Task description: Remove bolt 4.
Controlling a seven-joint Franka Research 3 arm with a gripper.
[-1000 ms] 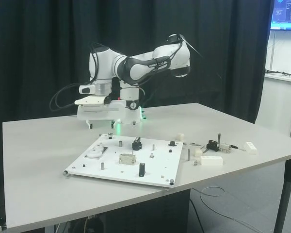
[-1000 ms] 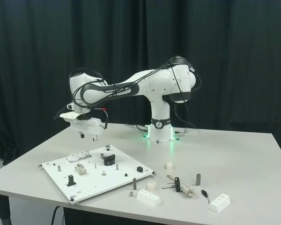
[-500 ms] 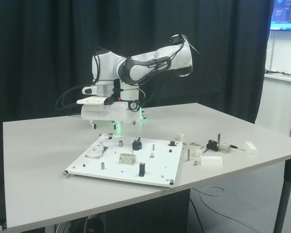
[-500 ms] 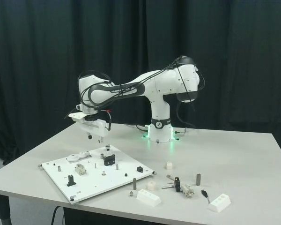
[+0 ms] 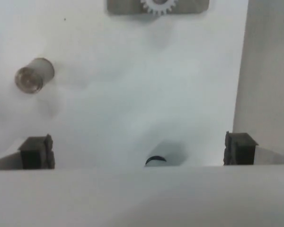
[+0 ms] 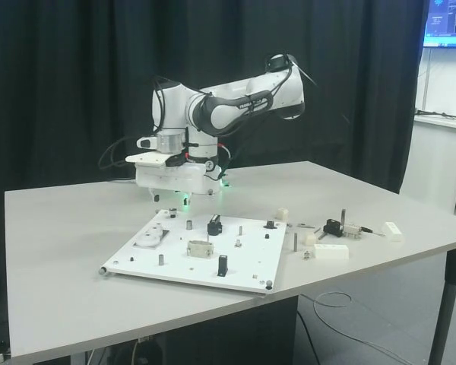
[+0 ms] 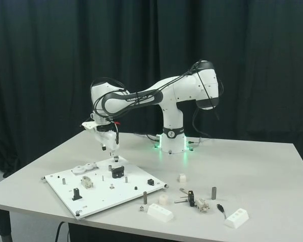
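While the hand [image 6: 164, 198] hangs open, the arm [image 7: 141, 96] reads "FRANKA".

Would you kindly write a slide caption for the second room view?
White Franka arm holds its open gripper above the back edge of the white assembly board on the grey table.

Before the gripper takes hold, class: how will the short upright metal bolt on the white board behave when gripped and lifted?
The bolt looks like solid metal, so probably rigid and heavy for its size. Its smooth round side may slip between the gripper fingers. Laid down on the white board, it would likely roll.
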